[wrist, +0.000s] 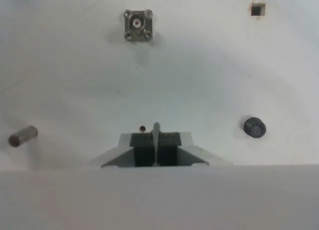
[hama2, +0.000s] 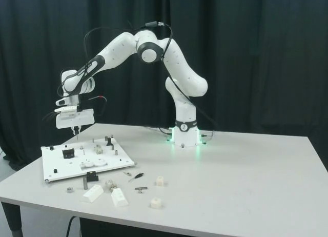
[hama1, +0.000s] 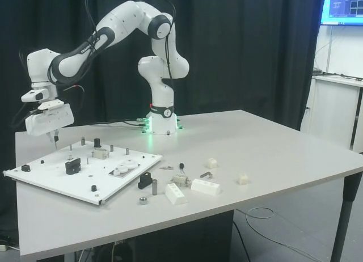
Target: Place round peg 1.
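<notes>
The gripper (wrist: 156, 140) is clamped on a thin peg (wrist: 156, 133), held above the white board (hama1: 133, 174) and just beside a small hole (wrist: 142, 128); judged risk: slight misalignment jams the peg against the rim.

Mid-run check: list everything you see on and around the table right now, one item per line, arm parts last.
Table: one, grey, carries all.
Assembly board: one, white, at the table end under the gripper.
Board fixtures: several, black and grey, standing on the board.
Round peg: one, grey, thin, between the fingers above the board.
Blocks: four or five, white, loose on the table beside the board.
Small parts: a few, black and grey, by the board's edge.
Arm: one, white, base lit green.
Gripper: one, shut on the peg.
</notes>
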Robot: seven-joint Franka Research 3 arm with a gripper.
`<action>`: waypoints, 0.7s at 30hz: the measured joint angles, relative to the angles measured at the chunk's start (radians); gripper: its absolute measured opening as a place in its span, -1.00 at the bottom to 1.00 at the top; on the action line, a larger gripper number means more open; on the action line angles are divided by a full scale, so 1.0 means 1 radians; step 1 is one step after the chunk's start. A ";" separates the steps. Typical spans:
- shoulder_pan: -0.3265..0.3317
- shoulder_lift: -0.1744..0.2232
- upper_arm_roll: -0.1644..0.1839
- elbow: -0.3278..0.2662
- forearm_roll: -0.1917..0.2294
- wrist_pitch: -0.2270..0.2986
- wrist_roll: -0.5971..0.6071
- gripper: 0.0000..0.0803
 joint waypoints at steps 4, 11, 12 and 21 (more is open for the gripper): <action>0.001 -0.001 0.000 0.002 0.000 0.000 0.003 -0.96; 0.006 -0.003 0.000 0.006 0.000 0.000 0.011 -0.96; 0.007 -0.003 0.000 0.006 0.000 0.000 0.012 -0.96; 0.016 -0.010 0.000 0.009 0.000 -0.001 0.027 -0.96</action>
